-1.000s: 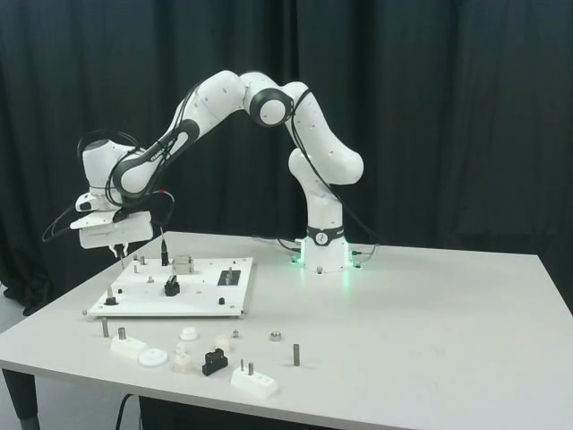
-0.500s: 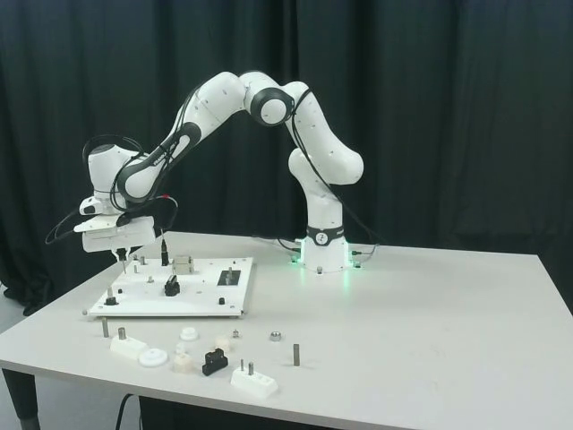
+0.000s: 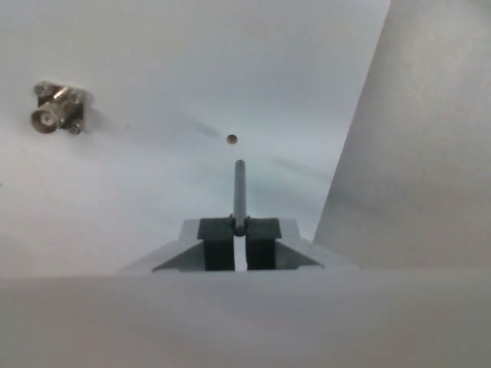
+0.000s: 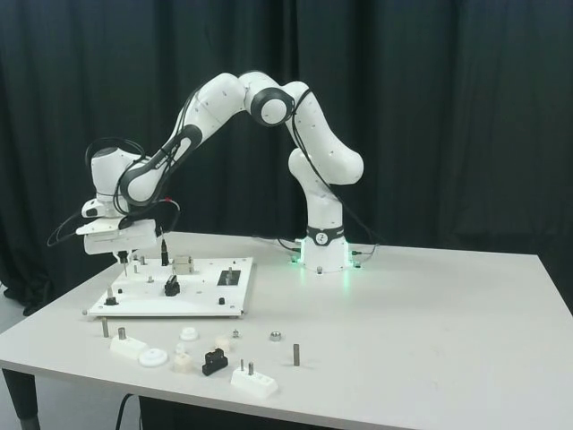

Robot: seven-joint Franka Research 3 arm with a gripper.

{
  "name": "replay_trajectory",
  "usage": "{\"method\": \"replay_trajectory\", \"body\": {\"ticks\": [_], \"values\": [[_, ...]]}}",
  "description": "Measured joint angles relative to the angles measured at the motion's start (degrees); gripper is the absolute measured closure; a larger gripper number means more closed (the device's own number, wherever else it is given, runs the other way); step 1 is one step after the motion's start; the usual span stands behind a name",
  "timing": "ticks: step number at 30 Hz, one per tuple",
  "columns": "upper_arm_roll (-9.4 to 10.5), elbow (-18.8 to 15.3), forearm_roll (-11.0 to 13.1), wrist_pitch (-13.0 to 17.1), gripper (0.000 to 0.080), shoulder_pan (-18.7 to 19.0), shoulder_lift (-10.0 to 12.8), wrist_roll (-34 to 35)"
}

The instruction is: Insert round peg 1.

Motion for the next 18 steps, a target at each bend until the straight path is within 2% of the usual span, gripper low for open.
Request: {"method": "replay_trajectory", "body": {"ticks": [18], "values": [[0.4, -1.87, 0.09, 2.68, 0.0774, 0.0, 0.0, -0.28]]}}
